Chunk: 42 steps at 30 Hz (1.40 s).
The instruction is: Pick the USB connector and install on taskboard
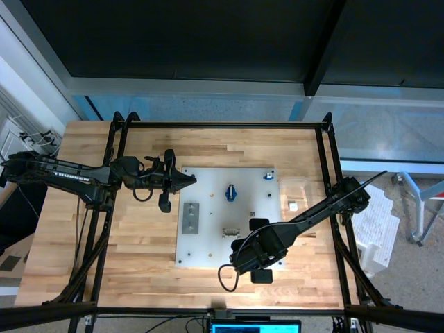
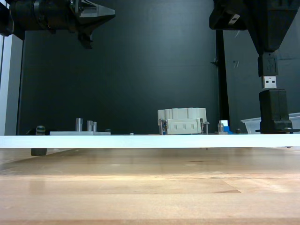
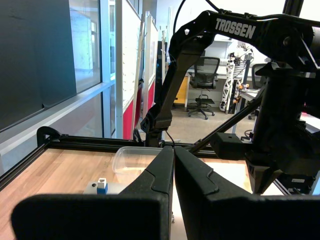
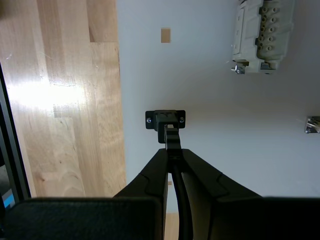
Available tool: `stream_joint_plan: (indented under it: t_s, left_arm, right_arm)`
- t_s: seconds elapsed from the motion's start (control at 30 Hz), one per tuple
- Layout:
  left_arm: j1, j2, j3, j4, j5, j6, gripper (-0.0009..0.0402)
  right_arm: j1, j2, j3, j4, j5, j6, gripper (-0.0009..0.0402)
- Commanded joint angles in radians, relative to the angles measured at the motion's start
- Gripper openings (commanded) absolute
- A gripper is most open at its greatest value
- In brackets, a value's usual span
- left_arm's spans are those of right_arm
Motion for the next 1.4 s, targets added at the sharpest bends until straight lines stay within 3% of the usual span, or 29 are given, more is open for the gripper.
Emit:
stream_joint_plan:
  t_s: [0.03, 1.4]
  left_arm:
    - [0.000, 0.000, 0.000, 0.000, 0.000, 0.000, 0.0000]
    - [0.000, 0.000, 0.000, 0.000, 0.000, 0.000, 0.0000]
  right_arm:
    - [0.001, 0.000, -0.003, 0.000, 0.000, 0.000, 0.0000]
    - [0.003, 0.000, -0.086, 0.086, -0.001, -0.022, 0.0000]
